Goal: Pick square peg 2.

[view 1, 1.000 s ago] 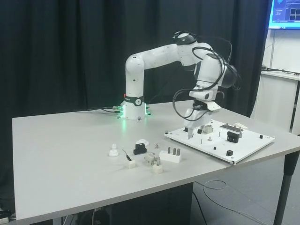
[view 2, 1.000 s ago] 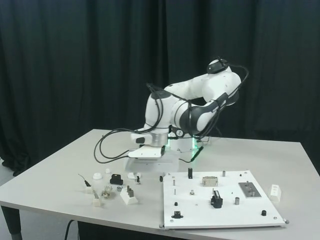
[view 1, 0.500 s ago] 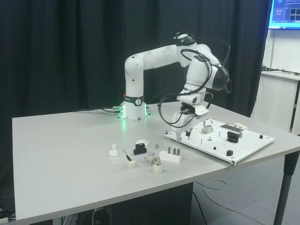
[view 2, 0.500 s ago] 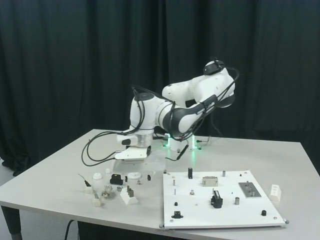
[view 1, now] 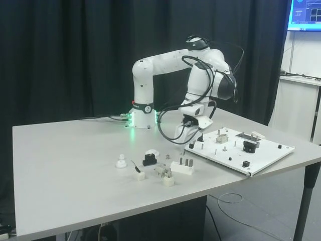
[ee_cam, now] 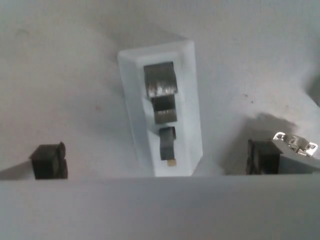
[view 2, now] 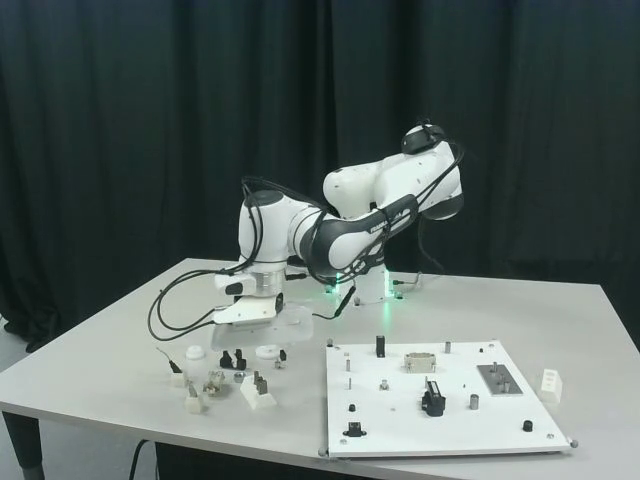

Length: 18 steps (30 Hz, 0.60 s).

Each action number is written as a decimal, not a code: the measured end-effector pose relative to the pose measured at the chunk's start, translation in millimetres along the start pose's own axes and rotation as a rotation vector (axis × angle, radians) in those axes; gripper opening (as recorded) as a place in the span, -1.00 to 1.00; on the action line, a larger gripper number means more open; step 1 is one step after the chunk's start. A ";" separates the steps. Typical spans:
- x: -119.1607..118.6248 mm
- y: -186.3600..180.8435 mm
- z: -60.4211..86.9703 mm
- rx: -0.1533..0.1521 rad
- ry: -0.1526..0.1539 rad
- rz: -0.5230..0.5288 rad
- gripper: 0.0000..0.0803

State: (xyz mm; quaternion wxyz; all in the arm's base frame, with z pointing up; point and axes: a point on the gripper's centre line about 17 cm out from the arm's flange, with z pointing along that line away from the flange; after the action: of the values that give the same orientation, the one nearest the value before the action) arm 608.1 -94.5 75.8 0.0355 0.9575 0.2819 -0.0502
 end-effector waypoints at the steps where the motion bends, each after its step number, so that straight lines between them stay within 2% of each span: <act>1: -1.2 0.5 1.4 0.002 0.000 -0.004 0.99; 18: -15.0 -5.8 31.2 0.045 -0.001 -0.055 0.99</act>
State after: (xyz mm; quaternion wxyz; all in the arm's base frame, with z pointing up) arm 590.0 -100.7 46.4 0.0126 0.9499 0.3068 -0.0578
